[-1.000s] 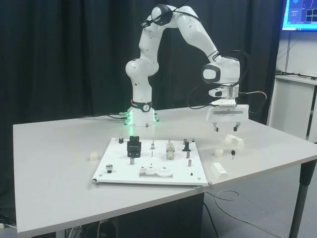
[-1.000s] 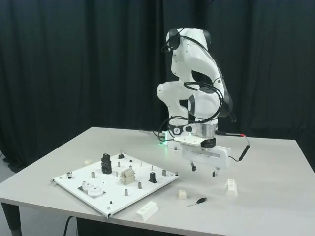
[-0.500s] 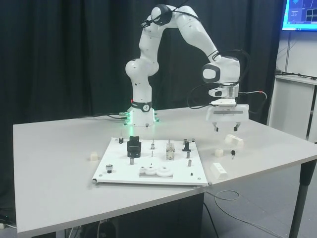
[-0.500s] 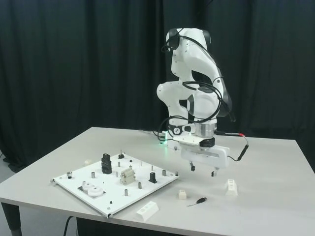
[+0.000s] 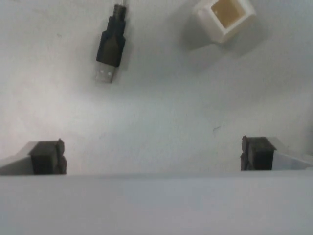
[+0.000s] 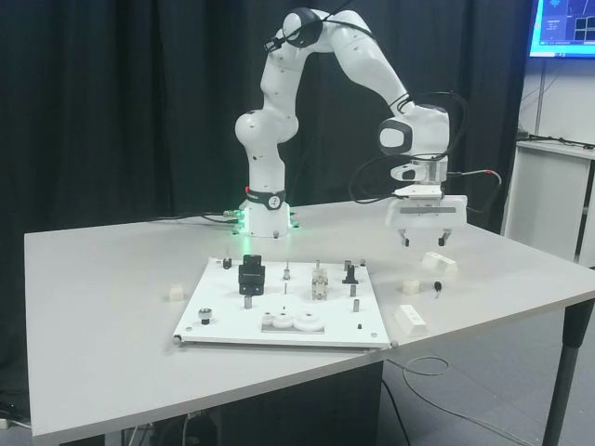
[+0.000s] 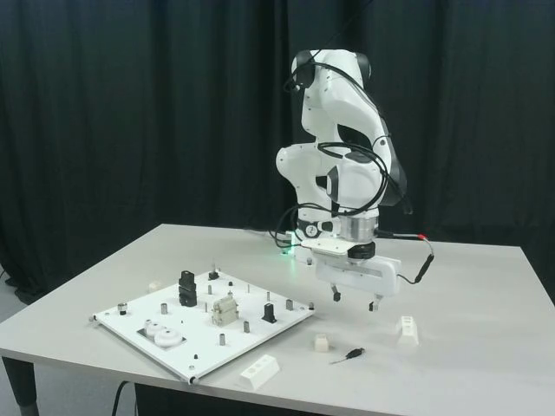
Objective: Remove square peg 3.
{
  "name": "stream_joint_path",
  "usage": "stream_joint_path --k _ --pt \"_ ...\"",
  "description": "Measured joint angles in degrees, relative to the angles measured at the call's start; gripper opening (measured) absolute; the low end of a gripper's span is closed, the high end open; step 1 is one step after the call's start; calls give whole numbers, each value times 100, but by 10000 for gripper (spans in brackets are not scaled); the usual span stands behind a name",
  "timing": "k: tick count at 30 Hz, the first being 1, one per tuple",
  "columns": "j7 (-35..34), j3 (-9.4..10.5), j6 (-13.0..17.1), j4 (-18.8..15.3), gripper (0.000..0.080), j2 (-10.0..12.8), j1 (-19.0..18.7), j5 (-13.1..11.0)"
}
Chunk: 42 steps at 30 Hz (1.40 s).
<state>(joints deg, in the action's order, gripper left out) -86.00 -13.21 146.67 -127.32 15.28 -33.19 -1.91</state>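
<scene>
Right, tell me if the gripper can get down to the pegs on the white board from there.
Probably yes. The gripper hangs open above bare table beside the white board, holding nothing, and nothing stands between them.

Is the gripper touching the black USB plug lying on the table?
Apart. The wrist view shows the USB plug lying on the table, bare surface separating it from both fingers of the open gripper.

room views: opposite table sides, share arm (image 6: 349, 56) | wrist: close, downward

USB plug (image 5: 110, 47) cable cut off, seemingly.
</scene>
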Motion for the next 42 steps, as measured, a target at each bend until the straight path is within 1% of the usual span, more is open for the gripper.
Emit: stream_joint_path --k 12,19,24,32,42 --pt "0 -28 0 79 800 0 120 21" --pt "16 -68 -15 165 800 0 303 123" --pt "60 -80 -57 234 800 0 501 272" --pt "274 -82 -110 363 800 0 903 429" --pt "544 -82 -205 479 800 0 1415 475"
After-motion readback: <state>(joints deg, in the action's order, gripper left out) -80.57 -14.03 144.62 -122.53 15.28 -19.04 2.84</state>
